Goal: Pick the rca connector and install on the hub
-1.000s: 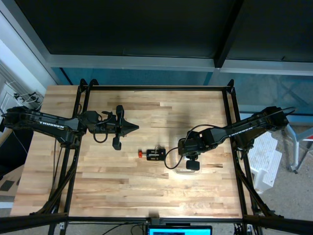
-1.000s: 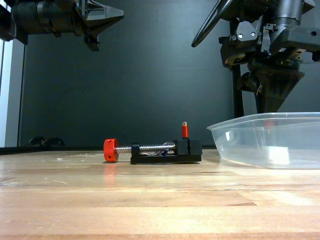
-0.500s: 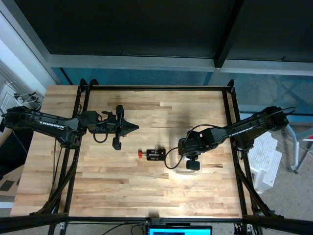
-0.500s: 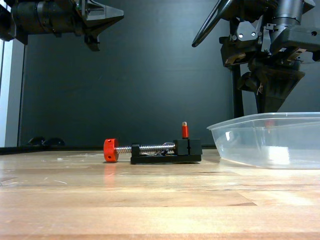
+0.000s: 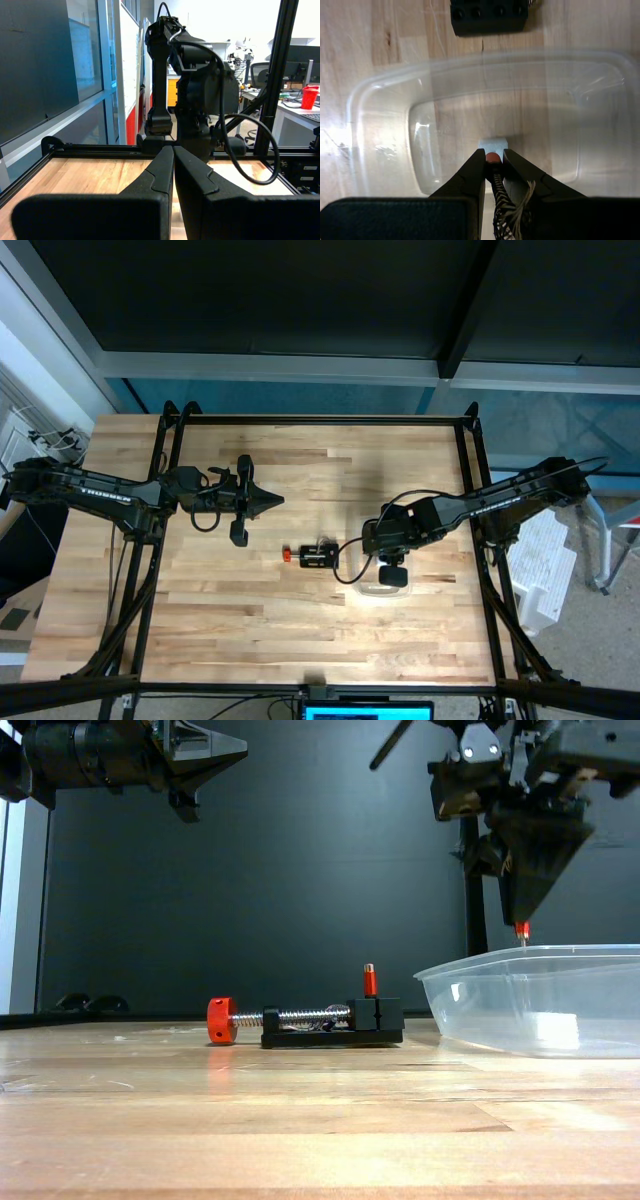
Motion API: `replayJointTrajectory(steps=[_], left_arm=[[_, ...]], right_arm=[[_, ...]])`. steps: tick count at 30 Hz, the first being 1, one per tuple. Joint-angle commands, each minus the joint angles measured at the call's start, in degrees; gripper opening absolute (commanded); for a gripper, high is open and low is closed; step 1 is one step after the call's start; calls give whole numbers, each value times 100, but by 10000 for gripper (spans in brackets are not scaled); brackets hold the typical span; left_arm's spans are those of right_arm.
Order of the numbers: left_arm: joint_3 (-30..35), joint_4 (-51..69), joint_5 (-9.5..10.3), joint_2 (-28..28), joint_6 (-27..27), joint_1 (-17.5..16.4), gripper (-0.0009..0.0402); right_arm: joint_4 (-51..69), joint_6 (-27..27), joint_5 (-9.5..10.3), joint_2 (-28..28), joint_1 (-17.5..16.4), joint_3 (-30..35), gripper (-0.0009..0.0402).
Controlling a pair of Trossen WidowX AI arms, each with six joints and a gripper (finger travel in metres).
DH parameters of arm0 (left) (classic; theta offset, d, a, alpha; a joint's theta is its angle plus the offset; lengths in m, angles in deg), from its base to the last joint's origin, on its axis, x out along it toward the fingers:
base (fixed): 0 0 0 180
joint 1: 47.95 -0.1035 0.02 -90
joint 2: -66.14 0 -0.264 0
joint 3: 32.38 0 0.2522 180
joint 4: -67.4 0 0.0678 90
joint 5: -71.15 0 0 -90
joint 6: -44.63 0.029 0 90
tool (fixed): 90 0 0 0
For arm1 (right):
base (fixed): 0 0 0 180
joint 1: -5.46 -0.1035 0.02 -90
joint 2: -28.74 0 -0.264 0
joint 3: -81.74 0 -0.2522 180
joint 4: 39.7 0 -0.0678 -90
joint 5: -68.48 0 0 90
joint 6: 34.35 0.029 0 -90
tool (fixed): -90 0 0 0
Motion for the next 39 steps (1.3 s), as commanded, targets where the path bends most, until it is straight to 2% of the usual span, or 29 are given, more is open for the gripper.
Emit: replayJointTrajectory(steps=[1,7,13,39], left_arm=[[0,-2,0,-2,2,-2,0],[0,-2,0,-2,2,0,0],[0,-2,0,-2,2,0,0],[0,-2,0,-2,0,-2,0]], right_arm=[[35,4,-2,-15,2,122,0],[33,7,-4,-42,7,197,0],[116,-24,-4,-256,17,588,0],[341,-313,-4,-1611,282,2218,0]])
